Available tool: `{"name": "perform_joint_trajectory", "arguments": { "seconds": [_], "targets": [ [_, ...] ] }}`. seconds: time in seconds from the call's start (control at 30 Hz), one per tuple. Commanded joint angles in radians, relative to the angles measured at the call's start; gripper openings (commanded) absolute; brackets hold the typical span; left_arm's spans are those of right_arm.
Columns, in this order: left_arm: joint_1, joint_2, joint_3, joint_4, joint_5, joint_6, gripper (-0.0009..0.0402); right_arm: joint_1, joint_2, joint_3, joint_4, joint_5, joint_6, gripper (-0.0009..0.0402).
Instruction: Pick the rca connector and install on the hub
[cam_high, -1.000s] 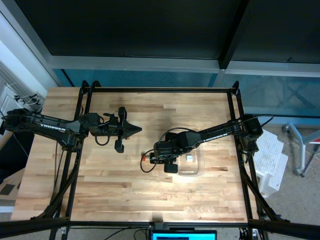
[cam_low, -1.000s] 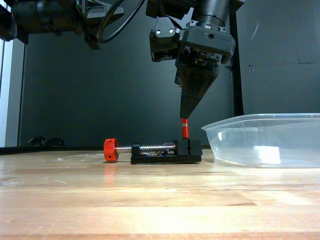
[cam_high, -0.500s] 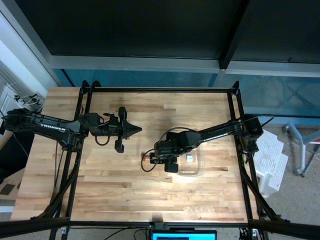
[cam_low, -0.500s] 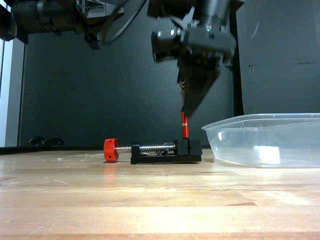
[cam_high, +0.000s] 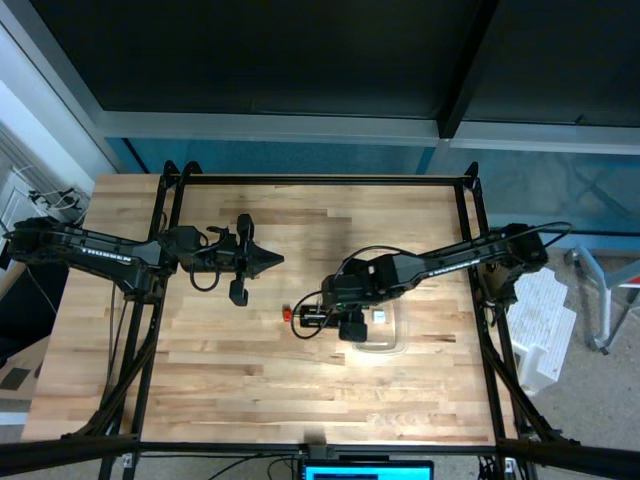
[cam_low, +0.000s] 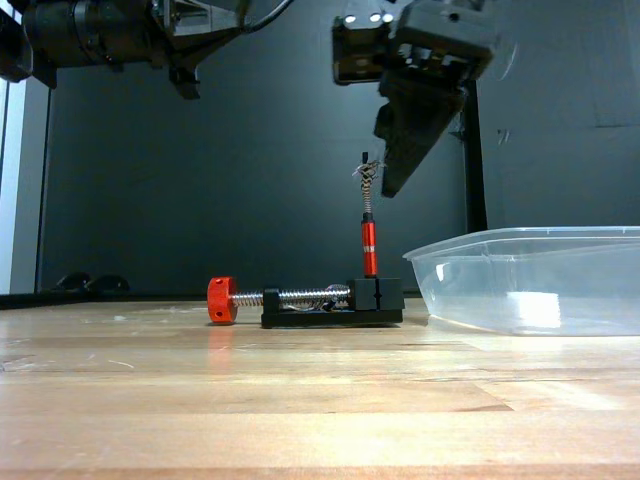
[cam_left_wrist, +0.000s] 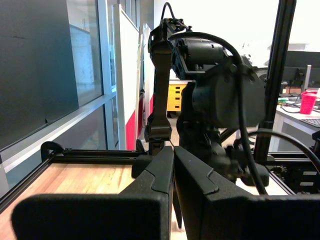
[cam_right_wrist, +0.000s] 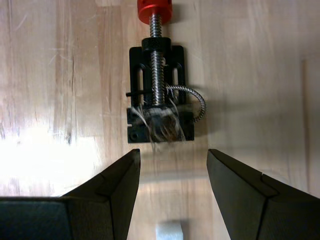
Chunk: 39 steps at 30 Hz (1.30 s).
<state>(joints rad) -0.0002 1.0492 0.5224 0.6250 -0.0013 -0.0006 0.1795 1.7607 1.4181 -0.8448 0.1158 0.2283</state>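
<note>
The hub (cam_low: 330, 300) is a small black block with a red knob (cam_low: 220, 299), lying on the wood beside the tray. The rca connector (cam_low: 368, 245), red with a silver band and a frayed braided tail, stands upright in the hub's end away from the knob. My right gripper (cam_low: 392, 180) hangs open above and slightly right of it, touching nothing. In the right wrist view the hub (cam_right_wrist: 159, 100) shows beyond the open right gripper (cam_right_wrist: 172, 154), with the connector (cam_right_wrist: 162, 124) seen end-on. My left gripper (cam_high: 270, 260) is parked to the left, its fingers (cam_left_wrist: 162, 165) pressed together.
A clear plastic tray (cam_low: 520, 280) stands right of the hub, close to it. A small white square piece (cam_high: 379, 317) lies inside the tray (cam_high: 395, 345). Black frame rails (cam_high: 320, 181) run along the table's sides and far edge.
My right gripper has opened off the connector, risen and shifted right towards the tray. The connector stays upright in the hub. The left arm has not moved.
</note>
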Motion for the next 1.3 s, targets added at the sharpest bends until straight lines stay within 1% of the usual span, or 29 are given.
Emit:
{"name": "perform_joint_trajectory", "arguments": {
  "seconds": [0.03,0.07,0.23,0.4,0.53,0.73,0.83,0.97,1.1,1.3],
  "targets": [
    [0.000,0.000,0.000,0.001,0.000,0.000,0.0000,0.002,-0.049,-0.060,0.029,0.011,0.000,0.0185],
    [0.000,0.000,0.000,0.000,0.000,0.000,0.0000,0.002,-0.056,-0.075,0.035,0.025,0.000,0.0185],
    [0.000,0.000,0.000,0.001,0.000,0.000,0.0000,0.002,-0.091,-0.105,0.042,0.025,-0.002,0.0182],
    [0.000,0.000,0.000,0.000,0.000,0.000,0.0000,0.002,-0.145,-0.145,0.093,0.024,-0.021,0.0162],
    [0.000,0.000,0.000,0.000,0.000,0.000,0.0000,-0.002,-0.254,-0.229,0.231,0.024,-0.030,0.0130],
    [0.000,0.000,0.000,0.001,0.000,0.000,0.0000,-0.020,-0.448,-0.382,0.496,0.027,-0.064,0.0068],
    [0.000,0.000,0.000,0.001,0.000,0.000,0.0000,-0.036,-0.517,-0.439,0.619,0.027,-0.086,0.0036],
    [0.000,0.000,0.000,0.001,0.000,0.000,0.0000,-0.060,-0.583,-0.497,0.759,0.026,-0.135,-0.0001],
    [0.000,0.000,0.000,0.000,0.000,0.000,0.0000,-0.095,-0.639,-0.564,0.893,0.024,-0.151,0.0005],
    [0.000,0.000,0.000,0.001,0.000,0.000,0.0000,-0.129,-0.698,-0.660,1.097,0.024,-0.159,0.0001]
  ]
}}
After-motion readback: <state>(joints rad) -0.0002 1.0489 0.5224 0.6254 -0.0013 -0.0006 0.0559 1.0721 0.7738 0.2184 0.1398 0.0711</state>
